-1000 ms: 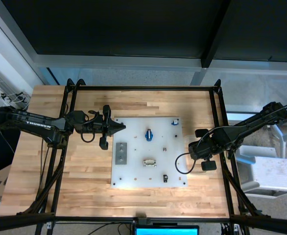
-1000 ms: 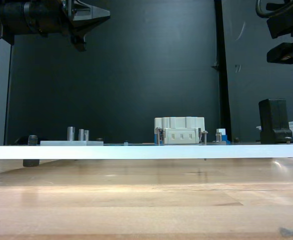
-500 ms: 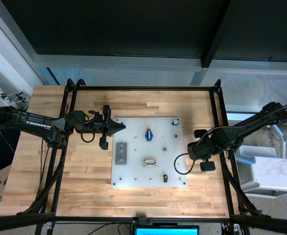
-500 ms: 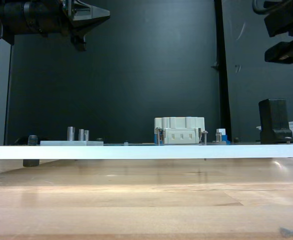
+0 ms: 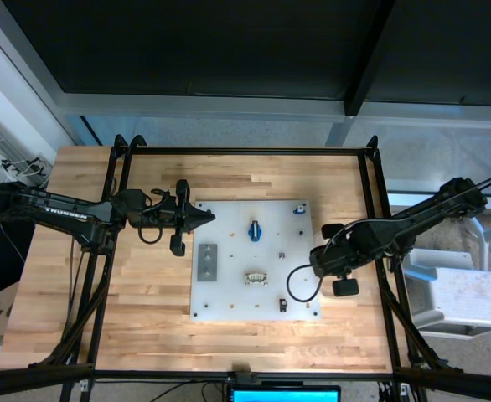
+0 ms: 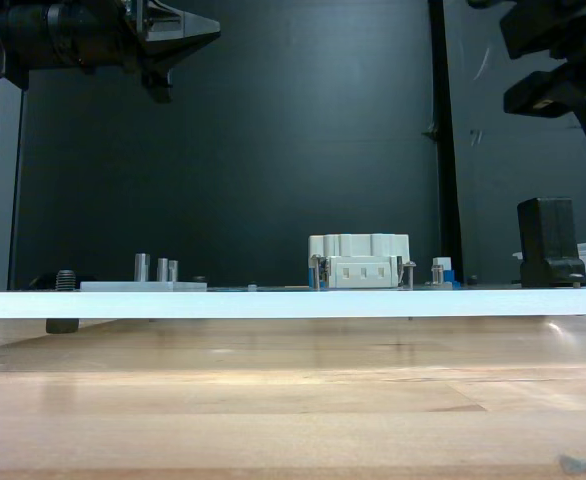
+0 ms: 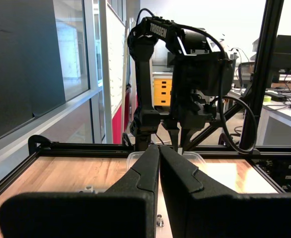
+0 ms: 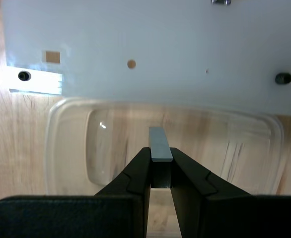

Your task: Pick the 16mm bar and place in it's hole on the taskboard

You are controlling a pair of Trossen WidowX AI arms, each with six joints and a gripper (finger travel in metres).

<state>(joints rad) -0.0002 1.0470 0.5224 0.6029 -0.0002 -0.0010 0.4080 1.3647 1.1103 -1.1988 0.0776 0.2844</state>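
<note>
In the right wrist view my right gripper (image 8: pixel 160 159) is shut on a short grey bar (image 8: pixel 160 144), whose end sticks out past the fingertips. It hangs over a clear plastic tray (image 8: pixel 66 148), just off the edge of the white taskboard (image 8: pixel 150 44). From above, the right gripper (image 5: pixel 319 260) is at the board's right edge. The grey block (image 5: pixel 206 261) with round holes lies on the board's left part. My left gripper (image 5: pixel 204 218) hovers high over the board's upper left corner, its fingers (image 7: pixel 145 168) pressed together with nothing between them.
On the taskboard (image 5: pixel 229 301) stand a blue part (image 5: pixel 255 229), a white connector (image 5: pixel 256 278) and a small black part (image 5: pixel 284 305). The low view shows three short pins (image 6: pixel 160 268) upright on the grey block. A black frame rail (image 5: pixel 379 243) runs behind the right arm.
My right arm has moved left and slightly nearer, toward the board's right edge, with the bar still in its gripper. The left arm has not moved.
</note>
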